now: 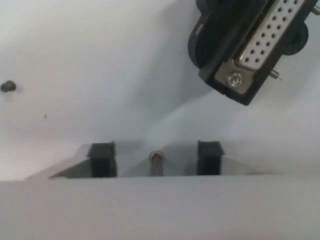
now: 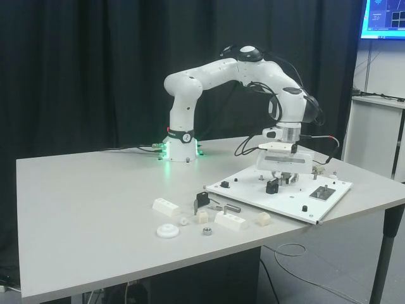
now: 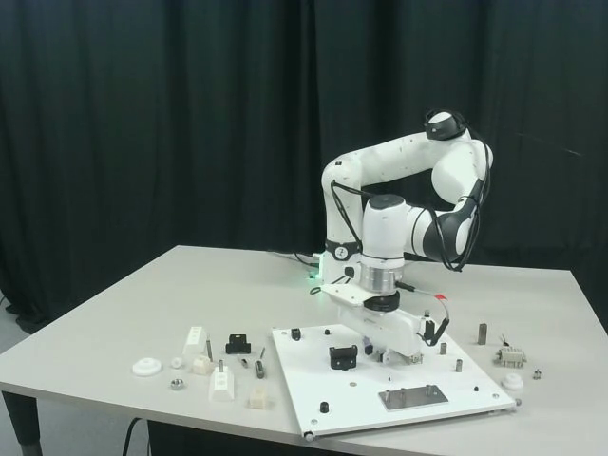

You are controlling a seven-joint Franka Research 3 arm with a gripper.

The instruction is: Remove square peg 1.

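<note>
The peg [image 1: 156,164] is a thin grey metal post standing upright on the white board [image 1: 75,75]. Its top is rounded in the wrist view, and whether its sides are square cannot be told. It stands midway between the 2 black fingers [image 1: 102,160] of the gripper [image 1: 156,159], which are spread apart with a gap on each side of the peg, touching nothing. Near it on the board lies a black connector [image 1: 255,45] with a grey face of many small holes, and well apart sits 1 small black knob [image 1: 7,86].

In the room views the gripper [image 2: 281,174] is low over the middle of the board [image 2: 285,202], the white arm [image 2: 209,73] bent over it from its base, where a green light [image 2: 166,152] glows.

The board lies flat on the grey surface [image 2: 82,202], near its front right corner in the first room view. Beside the board, loose on the surface, are white blocks [image 2: 168,204], a white disc [image 2: 168,231] and a few small metal and black bits. In the second room view more small parts [image 3: 511,357] lie at the board's other side.

Black curtains [image 2: 95,63] close the room behind. A screen [image 2: 383,19] hangs at the upper right above a white cabinet [image 2: 373,133].
</note>
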